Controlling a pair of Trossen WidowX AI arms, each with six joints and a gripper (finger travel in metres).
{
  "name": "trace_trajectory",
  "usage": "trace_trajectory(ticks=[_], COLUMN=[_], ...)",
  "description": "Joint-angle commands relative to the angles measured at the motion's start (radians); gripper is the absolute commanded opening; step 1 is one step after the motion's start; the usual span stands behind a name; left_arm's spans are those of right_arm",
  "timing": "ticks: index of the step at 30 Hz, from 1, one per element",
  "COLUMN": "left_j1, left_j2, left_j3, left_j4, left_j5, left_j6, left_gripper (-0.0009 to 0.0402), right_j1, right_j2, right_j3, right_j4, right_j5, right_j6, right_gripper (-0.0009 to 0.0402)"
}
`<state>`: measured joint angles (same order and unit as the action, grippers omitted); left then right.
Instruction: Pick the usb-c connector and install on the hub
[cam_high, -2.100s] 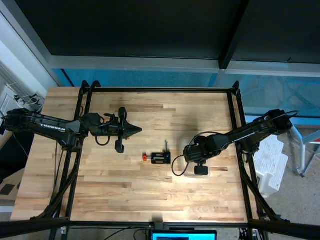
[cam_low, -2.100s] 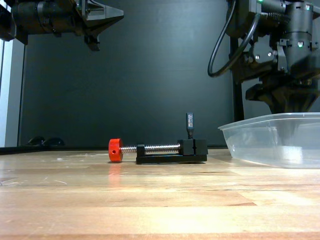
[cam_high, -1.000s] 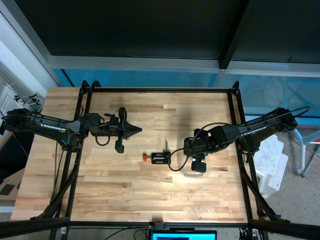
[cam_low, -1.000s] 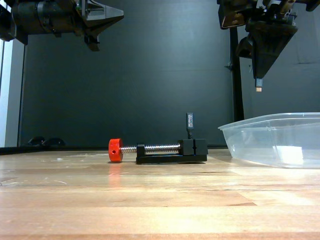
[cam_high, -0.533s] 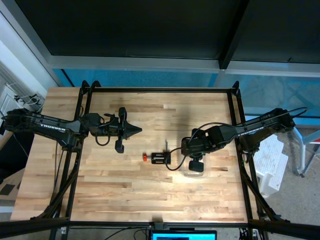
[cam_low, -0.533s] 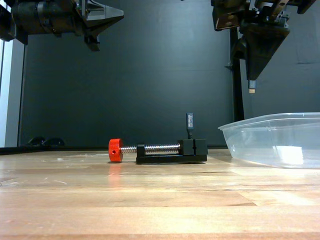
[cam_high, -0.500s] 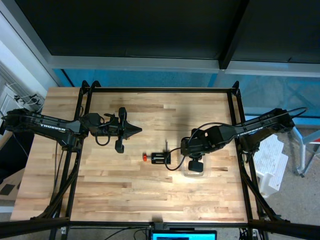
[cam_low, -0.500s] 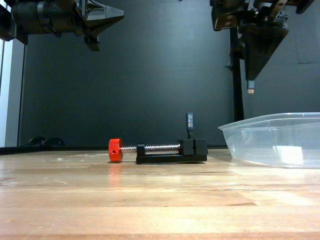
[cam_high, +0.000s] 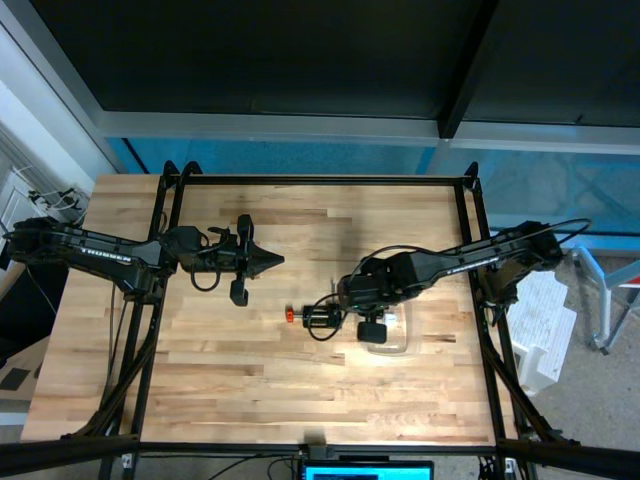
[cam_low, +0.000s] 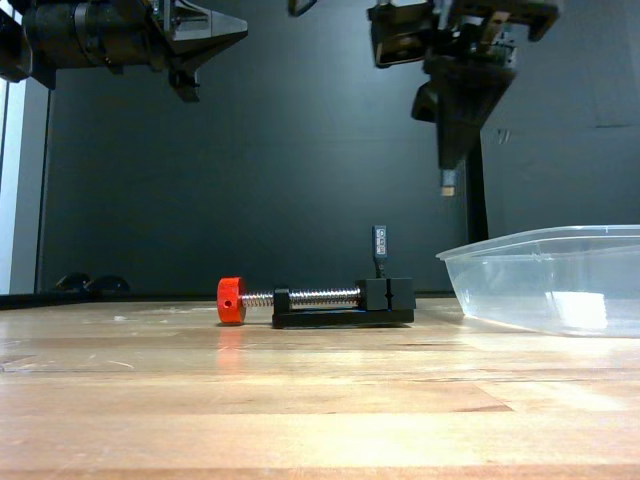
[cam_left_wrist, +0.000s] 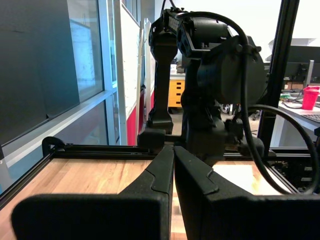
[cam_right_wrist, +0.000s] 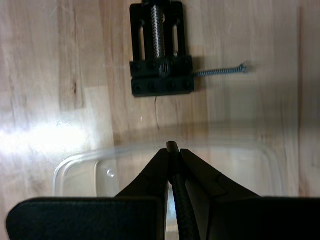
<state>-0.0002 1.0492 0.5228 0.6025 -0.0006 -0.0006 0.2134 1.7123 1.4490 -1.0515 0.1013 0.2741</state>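
The matte-black left arm (cam_high: 130, 262) carries white lettering (cam_high: 100, 254). The right arm (cam_high: 480, 256) is equally black, with slim links, round joints and a looping black cable (cam_left_wrist: 243, 100). The left gripper (cam_high: 278, 260), over the table's left half, and the right gripper (cam_low: 449, 168), near its middle, both taper to pointed black wedges.

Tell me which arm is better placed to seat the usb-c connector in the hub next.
Right, most likely. The right tool holds the usb-c connector, tip down, above and slightly right of the hub in its vise. The left tool, shut and empty, hovers high, far left.
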Motion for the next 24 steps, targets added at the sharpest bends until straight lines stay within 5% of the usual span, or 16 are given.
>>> trace_trajectory(ticks=[1, 24], left_j1=[0.0, 0.0], left_j2=[0.0, 0.0], left_j3=[0.0, 0.0], left_j4=[0.0, 0.0], left_j5=[0.0, 0.0], left_j6=[0.0, 0.0], left_gripper=[0.0, 0.0], right_j1=[-0.011, -0.05], right_j2=[0.042, 0.196], right_j3=[0.047, 0.233], right_j4=[-0.017, -0.033], right_j5=[-0.026, -0.024], right_j6=[-0.022, -0.074], right_gripper=[0.0, 0.0])
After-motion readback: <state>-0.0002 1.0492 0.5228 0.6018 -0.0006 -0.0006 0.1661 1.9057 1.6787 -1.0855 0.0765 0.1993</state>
